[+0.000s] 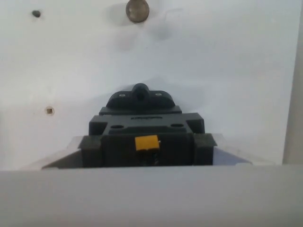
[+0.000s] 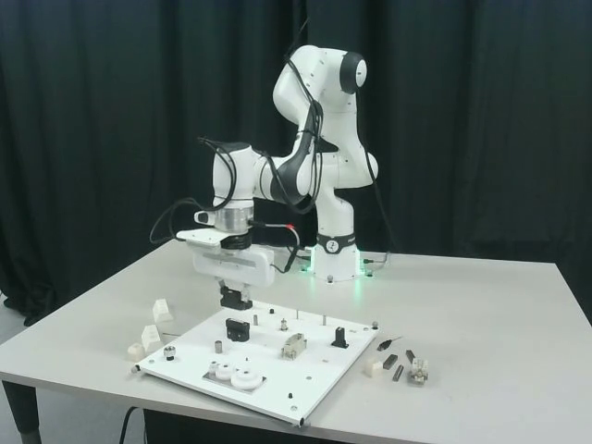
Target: Place D-SUB.
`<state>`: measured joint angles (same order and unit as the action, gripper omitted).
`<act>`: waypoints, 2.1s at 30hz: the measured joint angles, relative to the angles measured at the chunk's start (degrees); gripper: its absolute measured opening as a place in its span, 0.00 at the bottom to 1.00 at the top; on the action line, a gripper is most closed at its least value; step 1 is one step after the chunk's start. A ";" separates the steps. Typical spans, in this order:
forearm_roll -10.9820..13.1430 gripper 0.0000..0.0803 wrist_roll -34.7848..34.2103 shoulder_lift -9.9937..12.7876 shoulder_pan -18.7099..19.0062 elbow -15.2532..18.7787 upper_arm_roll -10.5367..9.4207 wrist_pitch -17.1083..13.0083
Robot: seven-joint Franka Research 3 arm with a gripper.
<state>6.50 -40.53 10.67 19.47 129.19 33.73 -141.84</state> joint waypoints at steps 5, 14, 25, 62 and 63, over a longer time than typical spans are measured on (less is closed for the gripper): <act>-0.02 0.48 0.15 -0.06 -0.02 -0.35 0.16 0.59; -0.02 0.48 0.29 -0.06 -0.02 -0.39 0.25 0.61; -0.17 0.48 0.83 0.05 -0.03 -0.66 0.63 0.04; 5.72 0.48 23.97 20.59 -19.12 -21.15 -3.74 -9.85; 6.19 0.48 24.81 21.23 -20.04 -21.93 -4.32 -9.76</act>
<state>12.69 -15.73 31.90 -0.56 107.26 29.41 -151.60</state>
